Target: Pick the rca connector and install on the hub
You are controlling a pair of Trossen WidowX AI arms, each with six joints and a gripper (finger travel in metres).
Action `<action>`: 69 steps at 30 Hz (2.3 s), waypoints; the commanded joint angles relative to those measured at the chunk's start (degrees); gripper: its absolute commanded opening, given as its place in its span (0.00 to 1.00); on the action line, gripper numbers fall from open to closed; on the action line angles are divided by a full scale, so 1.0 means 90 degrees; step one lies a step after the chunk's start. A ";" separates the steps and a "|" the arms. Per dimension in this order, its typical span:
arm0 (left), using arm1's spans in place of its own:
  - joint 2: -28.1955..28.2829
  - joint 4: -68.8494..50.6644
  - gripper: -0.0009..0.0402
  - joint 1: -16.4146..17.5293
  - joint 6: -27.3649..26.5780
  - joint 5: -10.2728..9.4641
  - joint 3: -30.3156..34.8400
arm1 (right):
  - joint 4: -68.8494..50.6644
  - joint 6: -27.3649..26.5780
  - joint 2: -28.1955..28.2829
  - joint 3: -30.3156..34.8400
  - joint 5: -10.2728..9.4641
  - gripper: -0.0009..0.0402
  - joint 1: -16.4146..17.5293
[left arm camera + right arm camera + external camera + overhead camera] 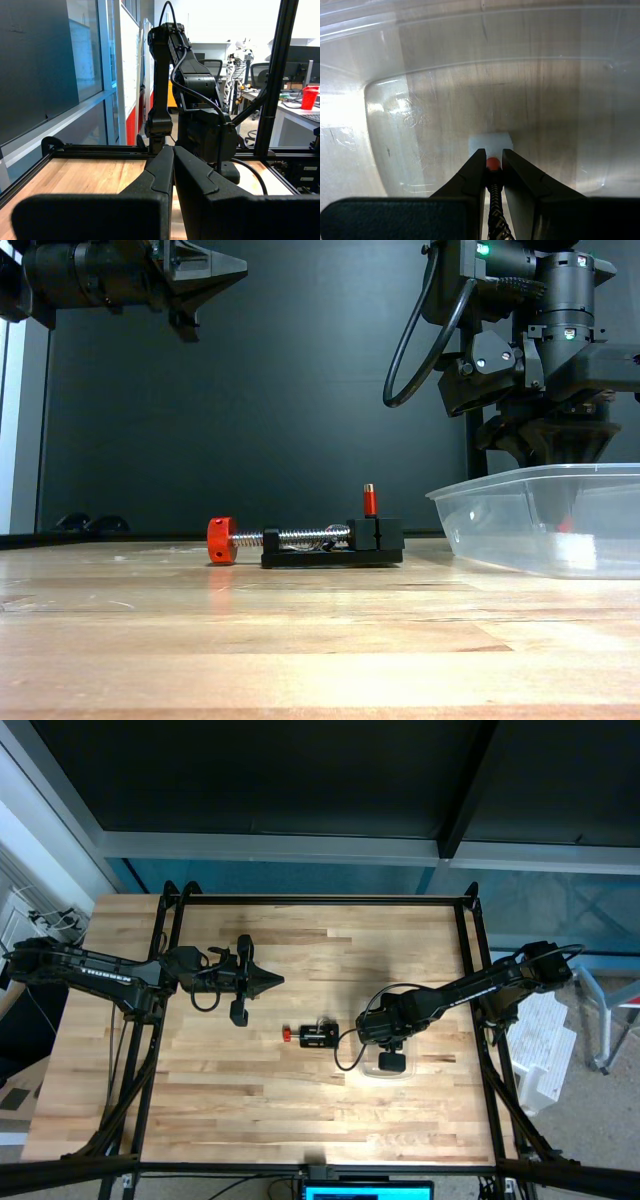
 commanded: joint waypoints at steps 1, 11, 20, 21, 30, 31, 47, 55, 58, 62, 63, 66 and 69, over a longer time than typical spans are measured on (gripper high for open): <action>0.0002 0.0000 0.02 0.0000 0.0002 0.0002 0.0000 | 0.0000 0.0000 0.0002 0.0000 0.0002 0.02 0.0002; 0.0002 0.0000 0.02 0.0002 0.0002 0.0002 0.0000 | -0.0005 0.0000 0.0002 0.0000 0.0002 0.02 0.0002; 0.0002 0.0000 0.02 0.0000 0.0002 0.0002 0.0000 | -0.0002 0.0000 0.0002 0.0000 0.0002 0.02 0.0010; 0.0002 -0.0002 0.02 0.0000 0.0002 0.0002 0.0000 | -0.0002 0.0000 0.0002 0.0000 0.0002 0.02 0.0010; 0.0002 -0.0002 0.02 0.0000 0.0002 0.0002 0.0000 | 0.0002 0.0000 0.0002 0.0000 0.0000 0.02 0.0015; 0.0002 0.0000 0.02 0.0002 0.0002 0.0002 0.0000 | 0.0002 0.0000 0.0002 0.0000 0.0000 0.02 0.0017; 0.0002 -0.0002 0.02 0.0000 0.0002 0.0002 0.0000 | 0.0000 0.0022 0.0000 0.0000 0.0002 0.36 0.0017; 0.0002 0.0000 0.02 0.0000 0.0002 0.0002 0.0000 | -0.0007 -0.0005 -0.0027 0.0000 0.0000 0.50 0.0027; 0.0002 0.0000 0.02 0.0002 0.0002 0.0002 0.0000 | -0.0012 -0.0005 -0.0049 -0.0012 0.0002 0.51 0.0034; 0.0002 0.0000 0.02 0.0000 0.0000 0.0002 0.0000 | -0.0012 -0.0005 -0.0109 -0.0090 0.0000 0.50 0.0046; 0.0002 0.0000 0.02 0.0000 0.0002 0.0002 0.0000 | -0.0007 -0.0005 -0.0136 -0.0117 -0.0002 0.50 0.0056; 0.0002 -0.0002 0.02 0.0000 0.0002 0.0002 0.0000 | -0.0007 -0.0005 -0.0199 -0.0165 0.0000 0.48 0.0075; 0.0002 0.0000 0.02 0.0000 0.0002 0.0002 0.0000 | -0.0012 -0.0007 -0.0233 -0.0192 0.0000 0.47 0.0102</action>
